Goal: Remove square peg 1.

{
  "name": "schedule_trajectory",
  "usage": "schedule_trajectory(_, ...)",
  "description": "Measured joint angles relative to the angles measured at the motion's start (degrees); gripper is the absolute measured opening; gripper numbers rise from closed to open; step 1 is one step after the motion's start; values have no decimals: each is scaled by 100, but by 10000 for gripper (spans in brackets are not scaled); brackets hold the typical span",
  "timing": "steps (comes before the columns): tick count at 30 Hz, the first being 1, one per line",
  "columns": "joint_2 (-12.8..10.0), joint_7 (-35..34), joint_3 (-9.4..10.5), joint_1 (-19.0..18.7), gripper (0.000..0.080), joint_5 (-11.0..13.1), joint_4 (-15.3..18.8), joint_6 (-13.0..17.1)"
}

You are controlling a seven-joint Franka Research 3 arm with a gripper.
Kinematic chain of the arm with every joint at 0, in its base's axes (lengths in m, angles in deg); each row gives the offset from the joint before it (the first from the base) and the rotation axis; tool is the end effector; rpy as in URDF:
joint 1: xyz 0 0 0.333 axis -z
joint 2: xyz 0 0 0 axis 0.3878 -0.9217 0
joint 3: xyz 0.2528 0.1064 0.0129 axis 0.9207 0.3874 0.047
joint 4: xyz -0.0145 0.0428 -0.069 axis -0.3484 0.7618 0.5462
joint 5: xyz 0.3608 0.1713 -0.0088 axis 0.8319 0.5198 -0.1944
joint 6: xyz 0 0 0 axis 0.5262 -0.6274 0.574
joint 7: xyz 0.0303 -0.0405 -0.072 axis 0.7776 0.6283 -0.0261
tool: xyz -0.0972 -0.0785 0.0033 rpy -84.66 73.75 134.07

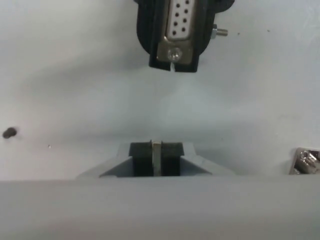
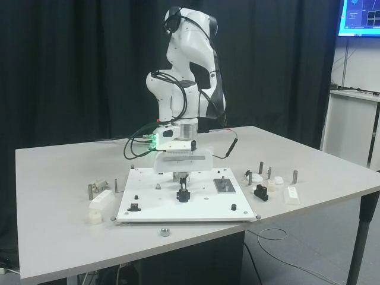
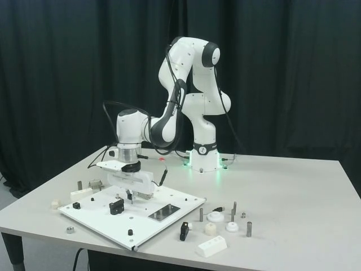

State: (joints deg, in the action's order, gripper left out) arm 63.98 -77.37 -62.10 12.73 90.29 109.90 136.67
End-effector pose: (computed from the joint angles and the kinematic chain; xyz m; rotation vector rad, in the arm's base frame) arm 0.5112 -0.1942 0.1577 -2.7128 1.5737 -0.0824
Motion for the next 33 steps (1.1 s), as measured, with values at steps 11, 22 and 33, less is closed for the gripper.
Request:
schedule_trajectory(11,41,0,-17,0,32,-18,-14,-65)
schedule_trajectory(22,211,0,-80,-16,32,-118,-69,-298)
schedule_trajectory(33,666,-118,-180,-18,32,-414,-208,-923)
